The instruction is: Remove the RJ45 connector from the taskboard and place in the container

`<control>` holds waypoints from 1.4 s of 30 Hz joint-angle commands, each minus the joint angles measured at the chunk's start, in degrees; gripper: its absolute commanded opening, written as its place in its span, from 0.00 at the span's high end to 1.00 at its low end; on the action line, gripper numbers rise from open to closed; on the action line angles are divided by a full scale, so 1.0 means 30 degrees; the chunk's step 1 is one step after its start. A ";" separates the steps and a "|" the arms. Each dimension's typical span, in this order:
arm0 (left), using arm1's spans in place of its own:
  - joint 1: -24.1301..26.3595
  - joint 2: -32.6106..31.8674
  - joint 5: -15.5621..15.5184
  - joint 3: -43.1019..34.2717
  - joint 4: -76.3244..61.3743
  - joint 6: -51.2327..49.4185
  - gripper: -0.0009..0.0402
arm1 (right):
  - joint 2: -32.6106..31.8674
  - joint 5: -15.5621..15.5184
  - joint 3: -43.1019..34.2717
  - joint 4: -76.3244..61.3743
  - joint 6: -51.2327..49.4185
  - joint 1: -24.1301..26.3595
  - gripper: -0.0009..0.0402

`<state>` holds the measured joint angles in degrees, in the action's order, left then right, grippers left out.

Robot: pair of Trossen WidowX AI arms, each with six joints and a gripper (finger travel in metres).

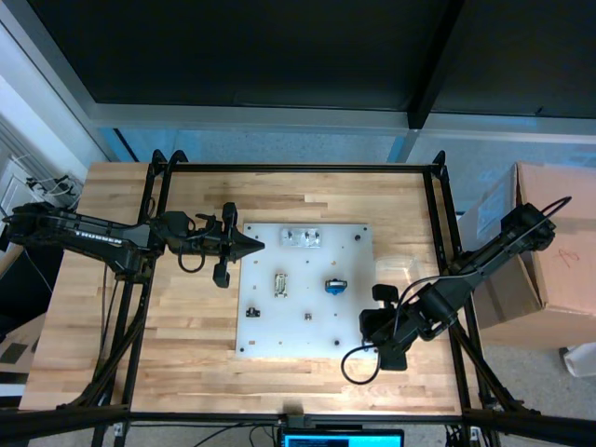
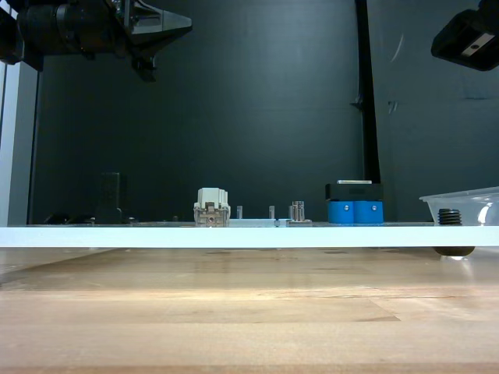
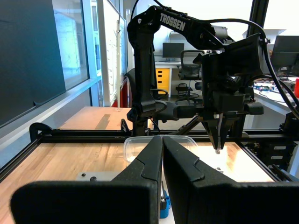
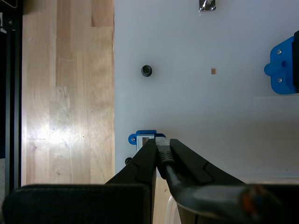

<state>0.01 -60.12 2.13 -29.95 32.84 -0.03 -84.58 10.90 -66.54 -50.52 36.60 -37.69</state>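
My right gripper [image 4: 159, 142] is shut on the RJ45 connector [image 4: 162, 149], a clear plug on a black cable. It hangs well above the white taskboard [image 4: 201, 107], clear of its small blue seat [image 4: 139, 138] directly beneath. From the left wrist view the right gripper [image 3: 217, 140] points straight down with the plug at its tips. In the high view the right gripper [image 1: 374, 328] sits over the board's near right corner, and the cable [image 1: 346, 365] loops below it. My left gripper [image 1: 253, 245] is shut and empty, raised at the board's left edge. The clear container [image 1: 402, 270] lies right of the board.
A larger blue mount [image 1: 335, 286], a beige connector block [image 1: 280, 284] and a metal fitting [image 1: 303, 238] stand on the board. A black round part [image 2: 448, 216] shows in the container [image 2: 468, 199]. Black frame rails [image 1: 298, 169] ring the table. A cardboard box [image 1: 554, 242] stands at far right.
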 commanded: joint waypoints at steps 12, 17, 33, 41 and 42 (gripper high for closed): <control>0.0000 0.0000 0.0007 0.0000 0.0000 0.0007 0.98 | 0.5530 -0.0007 0.5537 -0.1151 0.0736 0.0255 0.98; -0.0007 0.0000 0.0007 0.0000 0.0000 0.0007 0.98 | 0.7322 -0.0517 0.7257 -0.1435 0.0707 0.0321 0.92; 0.0000 0.0000 0.0000 0.0000 0.0000 0.0007 0.98 | 0.8080 -0.0488 0.7752 -0.1960 0.0277 0.0860 0.40; -0.0007 0.0000 0.0007 0.0000 0.0000 0.0007 0.98 | 0.8262 -0.0495 0.7737 -0.1938 -0.0124 0.1297 0.41; 0.0000 0.0000 0.0007 0.0000 0.0000 0.0007 0.98 | 0.8335 -0.0503 0.7694 -0.1938 -0.0306 0.1457 0.41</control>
<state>0.01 -60.10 2.13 -29.95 32.80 -0.01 -59.79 9.41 -43.27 -56.36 36.23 -33.82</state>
